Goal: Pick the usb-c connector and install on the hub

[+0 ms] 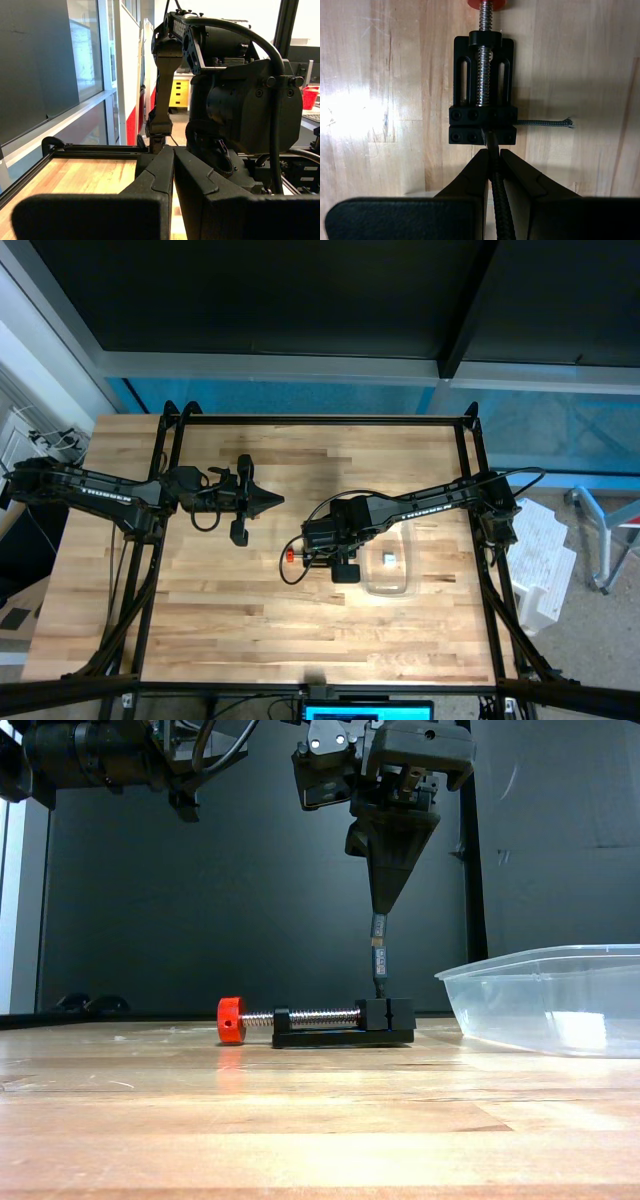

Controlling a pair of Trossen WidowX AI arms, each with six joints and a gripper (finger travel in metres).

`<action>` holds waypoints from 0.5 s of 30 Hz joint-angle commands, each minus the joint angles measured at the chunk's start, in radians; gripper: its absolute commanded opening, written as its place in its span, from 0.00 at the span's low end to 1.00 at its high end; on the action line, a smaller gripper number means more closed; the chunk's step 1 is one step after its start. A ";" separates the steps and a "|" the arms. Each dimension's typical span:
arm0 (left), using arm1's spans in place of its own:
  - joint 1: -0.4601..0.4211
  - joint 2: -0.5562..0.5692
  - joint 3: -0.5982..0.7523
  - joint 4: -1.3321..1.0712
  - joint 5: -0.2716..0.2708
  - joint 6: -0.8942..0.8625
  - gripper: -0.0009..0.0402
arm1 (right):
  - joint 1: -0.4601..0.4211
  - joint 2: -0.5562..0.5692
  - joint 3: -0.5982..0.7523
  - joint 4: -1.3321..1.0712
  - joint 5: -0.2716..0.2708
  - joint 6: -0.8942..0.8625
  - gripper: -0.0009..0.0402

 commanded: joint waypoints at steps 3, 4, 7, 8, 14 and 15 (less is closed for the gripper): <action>0.000 0.000 0.000 0.000 0.000 0.000 0.02 | 0.000 0.000 -0.002 0.000 -0.005 0.001 0.02; 0.000 0.000 0.000 0.000 0.000 0.000 0.02 | 0.000 0.000 -0.003 0.000 -0.005 0.001 0.02; 0.000 0.000 0.000 0.000 0.000 0.000 0.02 | 0.000 0.000 -0.007 0.000 -0.005 0.000 0.02; 0.000 0.000 0.000 0.000 0.000 0.000 0.02 | 0.000 0.000 -0.008 0.000 -0.004 0.000 0.02; 0.000 0.000 0.000 0.000 0.000 0.000 0.02 | -0.001 0.000 -0.013 -0.001 -0.005 0.000 0.02; 0.000 0.000 0.000 0.000 0.000 0.000 0.02 | -0.001 0.000 -0.013 -0.002 -0.005 0.000 0.02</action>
